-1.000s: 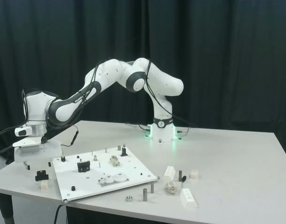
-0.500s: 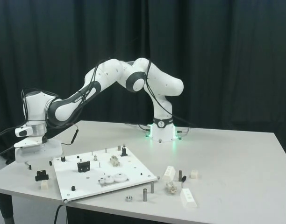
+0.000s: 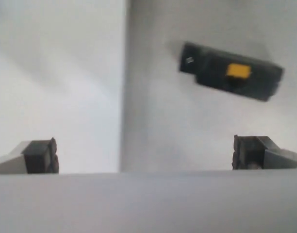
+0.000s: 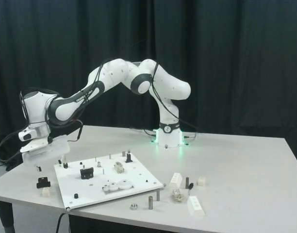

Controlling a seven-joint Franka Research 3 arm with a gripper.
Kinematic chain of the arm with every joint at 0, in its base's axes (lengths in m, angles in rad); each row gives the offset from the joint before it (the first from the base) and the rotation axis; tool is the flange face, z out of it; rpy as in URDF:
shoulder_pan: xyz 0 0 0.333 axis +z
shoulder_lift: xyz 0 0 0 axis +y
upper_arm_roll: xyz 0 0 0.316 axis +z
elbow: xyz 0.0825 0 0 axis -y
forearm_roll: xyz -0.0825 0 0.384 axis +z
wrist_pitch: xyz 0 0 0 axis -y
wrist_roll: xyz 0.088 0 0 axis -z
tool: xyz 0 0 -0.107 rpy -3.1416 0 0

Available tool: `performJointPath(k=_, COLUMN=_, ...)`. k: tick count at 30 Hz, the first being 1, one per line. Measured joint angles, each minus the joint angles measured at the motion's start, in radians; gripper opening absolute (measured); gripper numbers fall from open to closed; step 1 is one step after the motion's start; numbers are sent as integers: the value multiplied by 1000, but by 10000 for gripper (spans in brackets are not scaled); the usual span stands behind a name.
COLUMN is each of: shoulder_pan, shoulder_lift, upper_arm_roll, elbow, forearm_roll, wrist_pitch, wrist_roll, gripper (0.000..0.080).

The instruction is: Remove Ethernet.

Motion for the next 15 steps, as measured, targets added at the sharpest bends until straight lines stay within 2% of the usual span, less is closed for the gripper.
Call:
performJointPath(k=8, shoulder_pan=20, shoulder_lift=-19, upper_arm_roll=-45, elbow=-10, forearm_roll=0, wrist_pitch=-103, wrist_roll=-10, gripper=800)
performJointPath(k=15, shoulder_pan=41, shoulder_lift=-38, upper_arm_roll=-87, elbow=-50, forearm_roll=-2, wrist_pitch=-141, wrist_roll=-27, gripper=800)
